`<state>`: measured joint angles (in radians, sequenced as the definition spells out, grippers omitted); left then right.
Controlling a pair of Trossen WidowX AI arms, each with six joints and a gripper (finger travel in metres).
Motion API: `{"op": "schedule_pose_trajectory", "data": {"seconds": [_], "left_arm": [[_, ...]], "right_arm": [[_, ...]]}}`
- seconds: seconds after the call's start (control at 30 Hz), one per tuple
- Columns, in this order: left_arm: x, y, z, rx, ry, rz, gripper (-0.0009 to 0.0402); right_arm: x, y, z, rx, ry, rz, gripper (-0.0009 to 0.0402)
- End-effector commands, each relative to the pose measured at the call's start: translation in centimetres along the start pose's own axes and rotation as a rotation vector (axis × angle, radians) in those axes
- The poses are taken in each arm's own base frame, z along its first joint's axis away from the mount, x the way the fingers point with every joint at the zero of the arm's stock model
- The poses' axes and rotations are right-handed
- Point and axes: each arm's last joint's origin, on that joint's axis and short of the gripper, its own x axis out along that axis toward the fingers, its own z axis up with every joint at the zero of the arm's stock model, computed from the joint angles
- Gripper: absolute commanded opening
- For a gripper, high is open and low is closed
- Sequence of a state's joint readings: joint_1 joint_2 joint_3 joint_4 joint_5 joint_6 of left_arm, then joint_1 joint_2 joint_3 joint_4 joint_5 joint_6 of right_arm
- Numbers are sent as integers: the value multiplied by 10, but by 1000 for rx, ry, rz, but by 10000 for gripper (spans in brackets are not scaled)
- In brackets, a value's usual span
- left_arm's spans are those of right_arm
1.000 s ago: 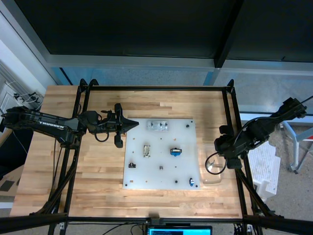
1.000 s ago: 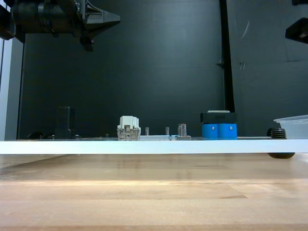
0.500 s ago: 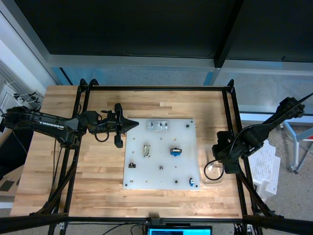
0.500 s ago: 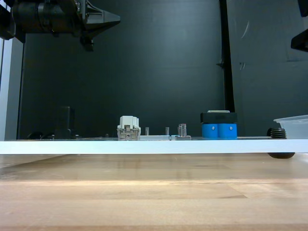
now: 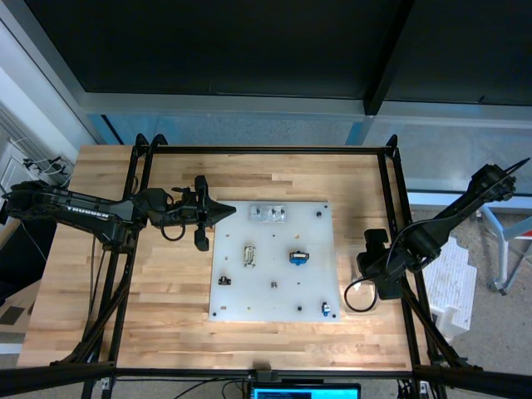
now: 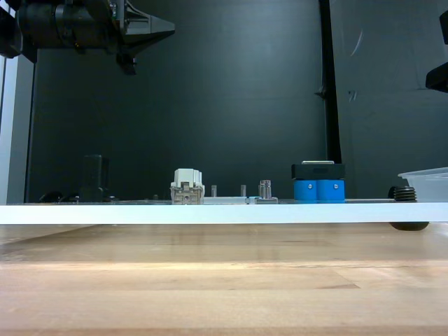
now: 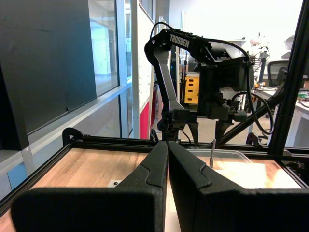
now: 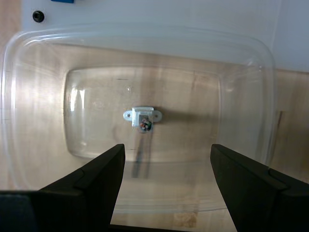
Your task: Pick the RJ45 connector and install on taskboard
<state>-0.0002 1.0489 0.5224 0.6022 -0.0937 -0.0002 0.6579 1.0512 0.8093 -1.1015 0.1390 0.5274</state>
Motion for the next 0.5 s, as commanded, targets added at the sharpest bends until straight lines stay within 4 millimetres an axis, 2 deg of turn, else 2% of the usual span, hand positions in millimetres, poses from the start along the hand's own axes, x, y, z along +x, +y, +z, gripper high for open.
{"op": "schedule_pose_trajectory", "data": {"seconds": [0.03,0.5], "left_arm": [[0,0,0,0,0,0,0],[0,0,0,0,-1,0,0]], "right_arm": [[6,1,-2,9,-7,4,247],[29,7,-3,9,-13,1,247]]}}
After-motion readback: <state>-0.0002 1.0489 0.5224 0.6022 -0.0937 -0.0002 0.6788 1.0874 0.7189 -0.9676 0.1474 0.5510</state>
